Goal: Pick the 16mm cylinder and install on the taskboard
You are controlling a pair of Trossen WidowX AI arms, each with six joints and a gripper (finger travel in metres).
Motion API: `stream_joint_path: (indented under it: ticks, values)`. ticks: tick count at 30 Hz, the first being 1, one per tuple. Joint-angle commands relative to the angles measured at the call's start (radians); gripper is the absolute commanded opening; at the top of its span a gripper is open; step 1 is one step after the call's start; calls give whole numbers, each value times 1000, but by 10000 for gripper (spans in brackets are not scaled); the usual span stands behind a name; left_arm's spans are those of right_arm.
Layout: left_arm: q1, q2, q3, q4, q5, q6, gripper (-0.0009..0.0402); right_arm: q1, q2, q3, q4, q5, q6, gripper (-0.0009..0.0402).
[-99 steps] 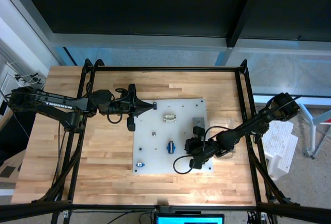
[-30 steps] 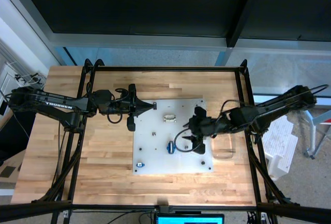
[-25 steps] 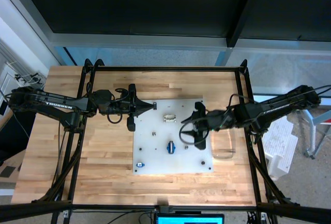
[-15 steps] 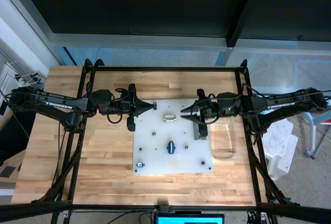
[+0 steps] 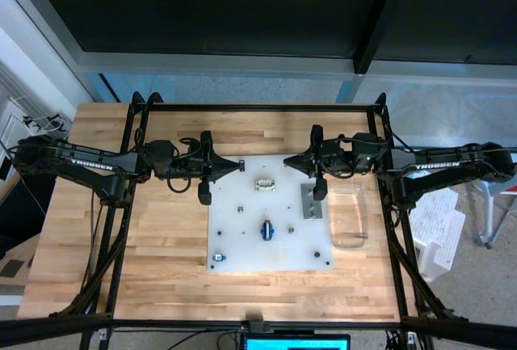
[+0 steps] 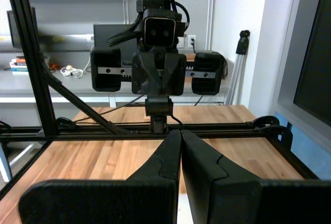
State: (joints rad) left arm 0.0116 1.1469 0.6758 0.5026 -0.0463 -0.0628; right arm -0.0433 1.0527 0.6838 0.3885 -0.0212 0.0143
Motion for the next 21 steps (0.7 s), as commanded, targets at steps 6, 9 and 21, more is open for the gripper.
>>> stream_joint_path:
  ticks: [6,9,21]
  values:
    - [0,0,0,1,0,0,0,0,-1,-24,21,1,34,0]
    - [0,0,0,0,0,0,0,0,-1,-24,16,2,34,0]
    - [0,0,0,0,0,0,0,0,-2,-23,17,2,32,0]
